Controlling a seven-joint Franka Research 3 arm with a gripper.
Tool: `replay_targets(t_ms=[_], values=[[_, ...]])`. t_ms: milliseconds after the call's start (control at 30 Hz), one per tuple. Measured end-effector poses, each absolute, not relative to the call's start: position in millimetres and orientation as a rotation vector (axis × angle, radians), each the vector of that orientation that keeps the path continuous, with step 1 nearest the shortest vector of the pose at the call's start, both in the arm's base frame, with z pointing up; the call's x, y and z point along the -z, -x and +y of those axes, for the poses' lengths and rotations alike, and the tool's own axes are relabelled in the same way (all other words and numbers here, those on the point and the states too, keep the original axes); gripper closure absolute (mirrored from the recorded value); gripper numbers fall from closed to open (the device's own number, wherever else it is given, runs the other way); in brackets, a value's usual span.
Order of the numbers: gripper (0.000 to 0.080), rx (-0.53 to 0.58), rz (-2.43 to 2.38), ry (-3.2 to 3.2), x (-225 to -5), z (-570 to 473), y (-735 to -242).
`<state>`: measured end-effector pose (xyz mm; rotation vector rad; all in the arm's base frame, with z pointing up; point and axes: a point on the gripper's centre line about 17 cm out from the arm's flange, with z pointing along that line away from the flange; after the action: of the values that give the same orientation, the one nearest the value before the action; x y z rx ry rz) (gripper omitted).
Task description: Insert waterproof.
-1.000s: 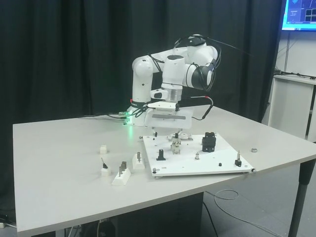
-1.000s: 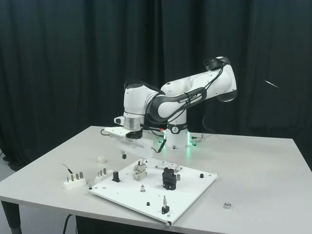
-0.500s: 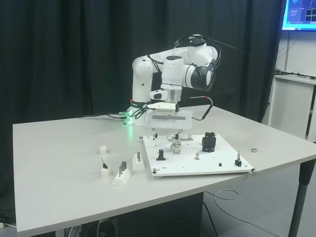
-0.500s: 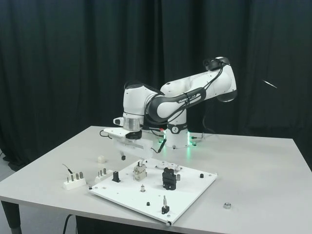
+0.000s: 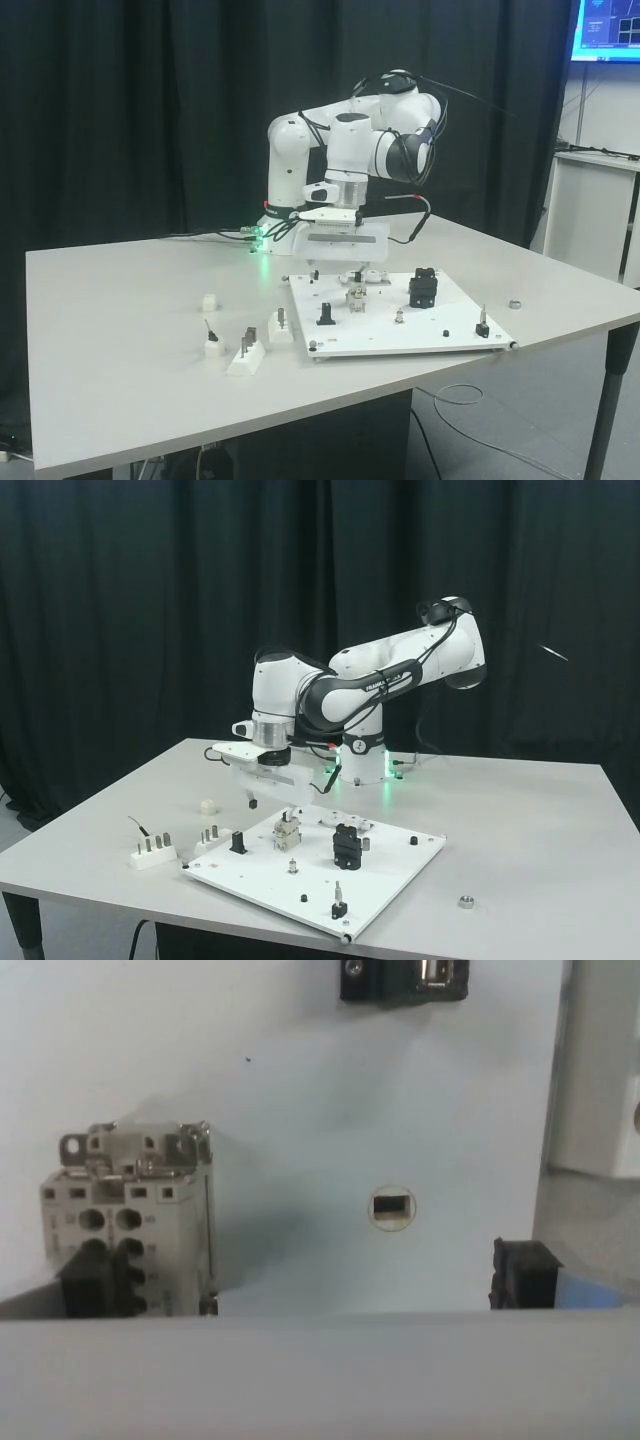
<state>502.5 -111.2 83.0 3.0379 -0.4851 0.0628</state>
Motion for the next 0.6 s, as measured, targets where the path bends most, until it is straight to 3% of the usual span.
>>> replay_targets(t_ms=[600], values=[[0.0003,-0.022,-0.478,-3.044,-79.2,-109.3,-493.7]])
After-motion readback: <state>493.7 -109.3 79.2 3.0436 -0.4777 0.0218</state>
